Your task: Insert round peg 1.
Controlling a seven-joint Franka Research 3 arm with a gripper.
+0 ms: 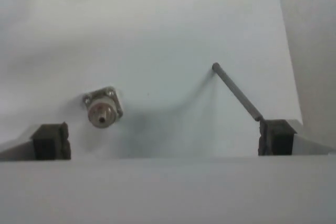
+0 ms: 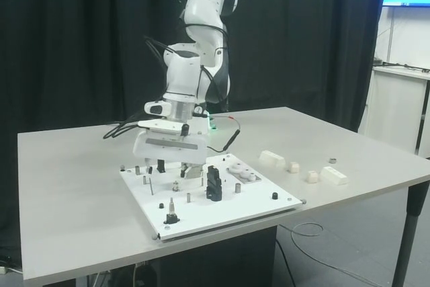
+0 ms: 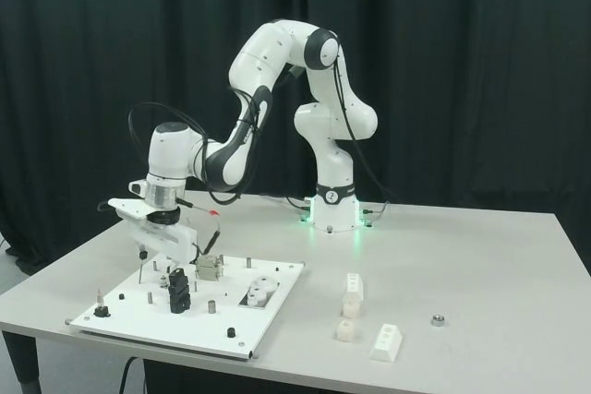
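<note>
1. Round peg 1 (image 1: 237,92), as far as I can judge, is that thin grey rod standing on the white board (image 1: 157,35), and it sits right at one fingertip of the gripper (image 1: 163,139). It leans away in the wrist view, probably just the camera angle.
2. Progress check: nothing is inserted yet. The peg looks unlifted, its foot hidden behind the finger pad (image 1: 276,137), so I can't say whether it rests in a holder.
3. What's left, by my reading: close on the peg, lift it, carry it to its hole, push it in. Which hole is the target I cannot tell.
4. The end effector stands wide apart and holds nothing. One pad is just beside the peg, possibly touching; the other pad (image 1: 51,141) is well apart from it.
5. Between the fingers, nearer the far pad, sits a small metal connector (image 1: 103,107) on the board.
6. From the room, the gripper (image 2: 169,162) hovers low over the board's (image 2: 255,208) back corner on the grey table (image 2: 67,186).
</note>
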